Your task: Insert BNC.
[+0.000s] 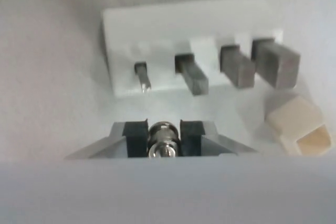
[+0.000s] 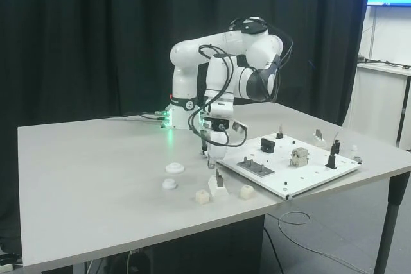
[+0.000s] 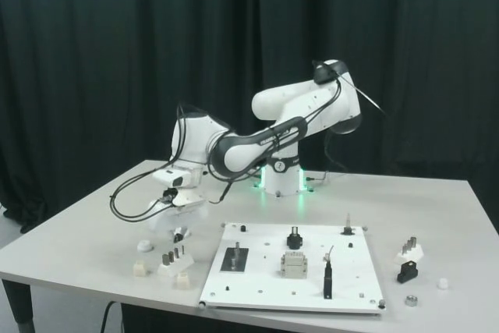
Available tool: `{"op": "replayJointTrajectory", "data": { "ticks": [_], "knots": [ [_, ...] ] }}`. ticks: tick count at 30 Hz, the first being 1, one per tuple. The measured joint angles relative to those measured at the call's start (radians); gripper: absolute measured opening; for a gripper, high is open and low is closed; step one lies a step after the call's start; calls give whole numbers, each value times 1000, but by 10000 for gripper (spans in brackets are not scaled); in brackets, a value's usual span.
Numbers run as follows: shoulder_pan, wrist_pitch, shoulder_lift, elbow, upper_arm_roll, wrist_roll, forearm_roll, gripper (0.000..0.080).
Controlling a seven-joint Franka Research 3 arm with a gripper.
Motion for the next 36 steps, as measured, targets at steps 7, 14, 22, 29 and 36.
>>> {"op": "replayJointTrajectory", "data": {
  "ticks": [7, 14, 22, 29, 36],
  "knots": [
    [10, -48, 10, 17, -22, 7, -20, 124],
    [28, -105, 14, 26, -49, 10, -30, 124],
    [55, -182, 26, 37, -74, 21, -64, 124],
    [81, -270, 28, 49, -98, 43, -94, 124],
    [114, -344, 34, 65, -115, 55, -120, 124]
  ]
}}
